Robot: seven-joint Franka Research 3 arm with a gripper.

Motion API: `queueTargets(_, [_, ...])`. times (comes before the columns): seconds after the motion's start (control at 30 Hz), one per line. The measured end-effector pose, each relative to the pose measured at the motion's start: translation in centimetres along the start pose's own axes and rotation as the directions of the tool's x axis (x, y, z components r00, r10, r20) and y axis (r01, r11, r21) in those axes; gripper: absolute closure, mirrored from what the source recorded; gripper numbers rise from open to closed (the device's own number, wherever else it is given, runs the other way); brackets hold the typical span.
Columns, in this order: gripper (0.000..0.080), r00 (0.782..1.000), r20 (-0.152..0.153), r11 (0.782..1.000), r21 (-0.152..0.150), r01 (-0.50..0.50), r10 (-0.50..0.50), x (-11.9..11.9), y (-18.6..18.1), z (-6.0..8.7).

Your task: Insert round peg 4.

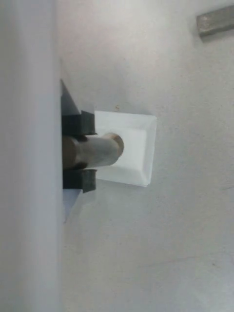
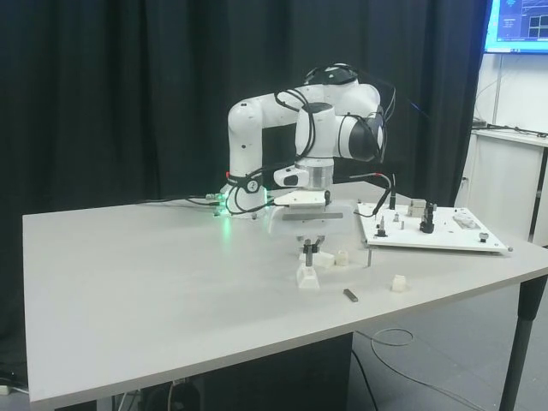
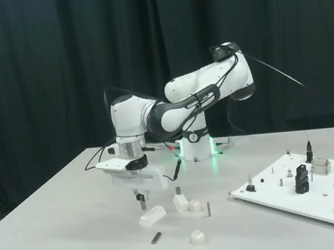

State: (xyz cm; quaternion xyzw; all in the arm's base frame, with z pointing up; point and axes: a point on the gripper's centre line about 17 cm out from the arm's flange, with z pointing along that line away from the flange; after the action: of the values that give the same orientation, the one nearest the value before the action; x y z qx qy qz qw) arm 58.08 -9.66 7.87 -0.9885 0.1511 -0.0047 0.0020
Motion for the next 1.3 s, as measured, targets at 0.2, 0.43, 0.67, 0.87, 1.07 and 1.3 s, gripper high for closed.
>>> queueTargets(0.2, [0.0658,1.000,-0.003,1.000,0.000,0.003,-0.003,0.12,-0.12,-0.34])
queueTargets(0.43, [0.0658,1.000,-0.003,1.000,-0.001,0.003,-0.003,0.13,-0.12,-0.36])
queueTargets(0.67, [0.0658,1.000,-0.003,1.000,-0.001,0.004,-0.004,0.14,-0.13,-0.36])
queueTargets(0.87, [0.0658,1.000,-0.003,1.000,-0.001,0.004,-0.004,0.16,-0.16,-0.37])
queueTargets(1.07, [0.0658,1.000,-0.004,1.000,-0.001,0.004,-0.004,0.19,-0.14,-0.38])
queueTargets(1.3, [0.0658,1.000,-0.006,1.000,-0.003,0.004,-0.004,0.24,-0.09,-0.40])
